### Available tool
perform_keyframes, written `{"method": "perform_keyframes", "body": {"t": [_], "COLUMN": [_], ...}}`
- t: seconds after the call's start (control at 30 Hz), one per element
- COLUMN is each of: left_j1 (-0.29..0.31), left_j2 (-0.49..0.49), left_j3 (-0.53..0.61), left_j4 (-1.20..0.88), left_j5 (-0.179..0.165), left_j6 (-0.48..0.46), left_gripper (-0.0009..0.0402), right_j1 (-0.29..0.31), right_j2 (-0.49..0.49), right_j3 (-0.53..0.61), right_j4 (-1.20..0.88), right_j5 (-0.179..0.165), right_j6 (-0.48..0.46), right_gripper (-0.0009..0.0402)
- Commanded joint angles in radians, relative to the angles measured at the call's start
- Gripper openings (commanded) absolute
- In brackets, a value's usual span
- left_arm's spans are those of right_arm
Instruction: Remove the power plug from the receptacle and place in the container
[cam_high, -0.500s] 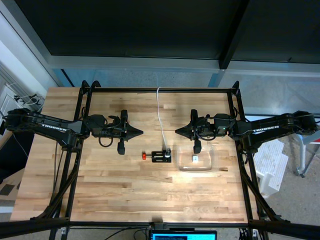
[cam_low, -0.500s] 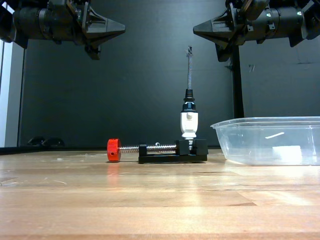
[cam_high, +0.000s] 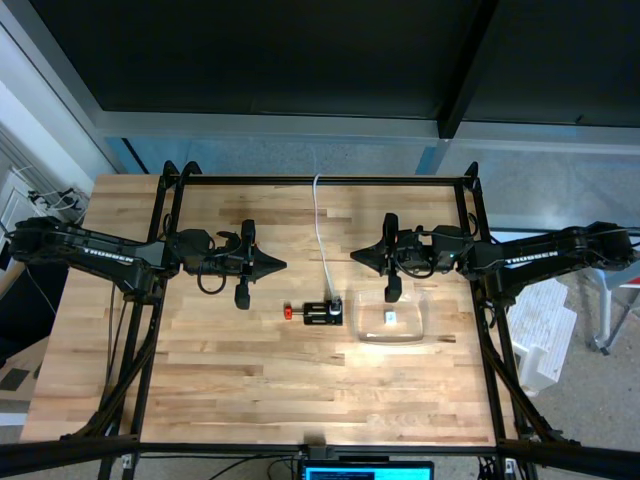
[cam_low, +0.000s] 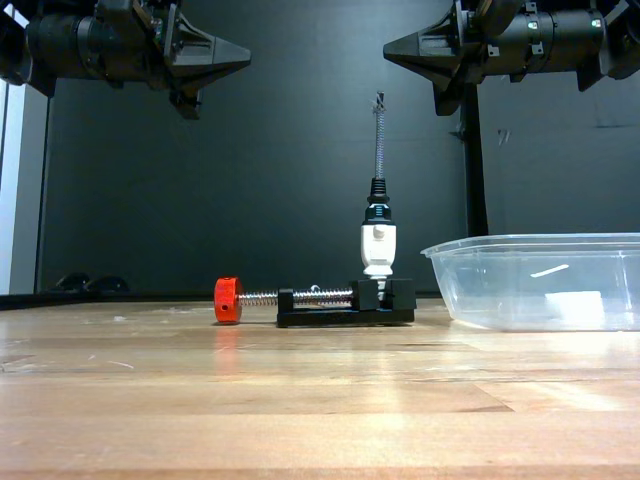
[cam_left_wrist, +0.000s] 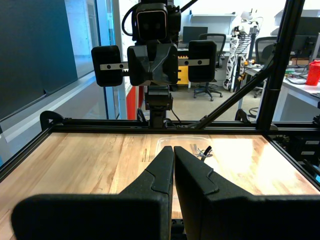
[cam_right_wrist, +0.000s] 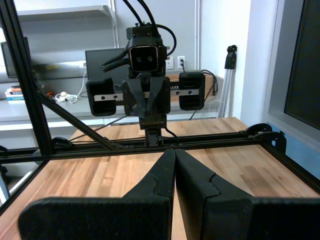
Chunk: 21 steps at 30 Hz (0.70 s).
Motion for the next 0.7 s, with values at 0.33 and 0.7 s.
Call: {"method": "perform_keyframes", "body": {"t": [0.33,0.7], "left_j1": [0.000,0.000], "left_j2": [0.000,0.000], "left_j3": [0.000,0.000], "left_j4": [0.000,0.000], "left_j5": [0.000,0.000], "left_j6": [0.000,0.000], "left_gripper": [0.0000,0.0000], "right_j1": [0.013,0.047], "right_j2": [0.000,0.084], "right_j3": [0.068,0.338], "right_j4": [-0.229,-0.907], "right_j5": [-0.062,-0.061], "right_j6": [0.056,0.047], "right_gripper": [0.0000,0.0000]}}
